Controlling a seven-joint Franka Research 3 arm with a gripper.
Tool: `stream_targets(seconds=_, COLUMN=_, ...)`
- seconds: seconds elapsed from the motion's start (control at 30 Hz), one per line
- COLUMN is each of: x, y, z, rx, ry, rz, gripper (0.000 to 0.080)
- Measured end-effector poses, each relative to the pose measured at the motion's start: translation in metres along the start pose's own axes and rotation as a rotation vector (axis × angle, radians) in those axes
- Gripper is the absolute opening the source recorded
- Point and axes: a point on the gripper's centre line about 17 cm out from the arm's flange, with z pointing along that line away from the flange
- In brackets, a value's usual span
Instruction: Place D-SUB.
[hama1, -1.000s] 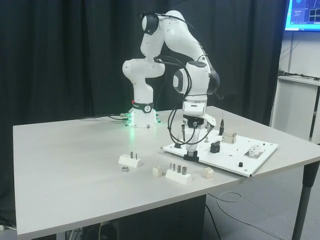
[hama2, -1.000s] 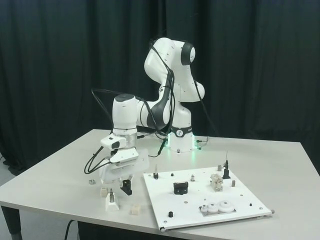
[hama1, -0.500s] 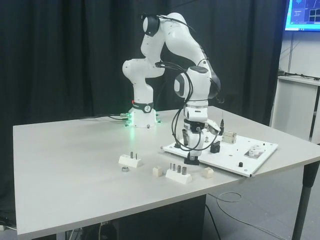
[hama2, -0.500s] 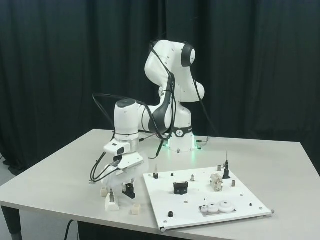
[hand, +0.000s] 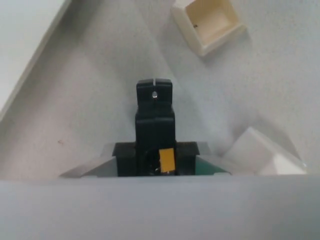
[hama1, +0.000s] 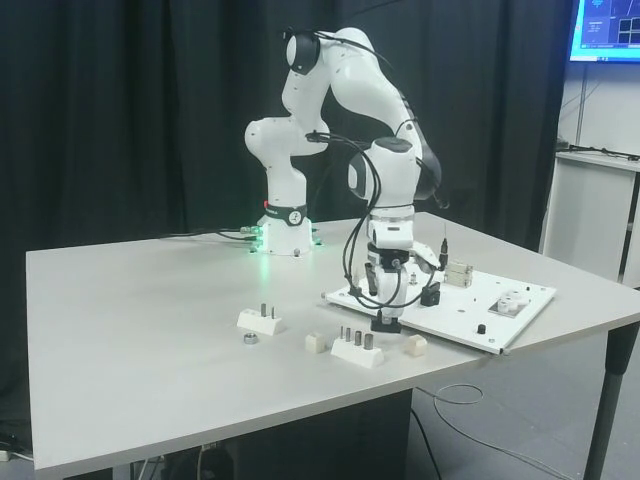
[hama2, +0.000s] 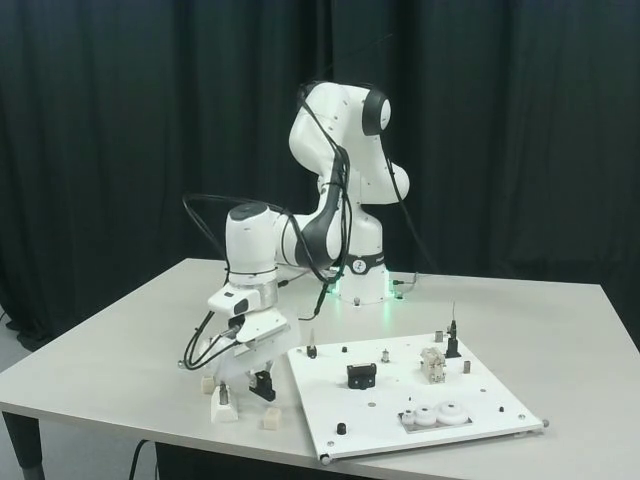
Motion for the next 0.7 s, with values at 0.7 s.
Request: stream_targets(seconds=0.7, x=-0.005, y=-0.016, z=0.019, rx=0.068, ry=0.057, rz=-0.135, gripper=0.0154)
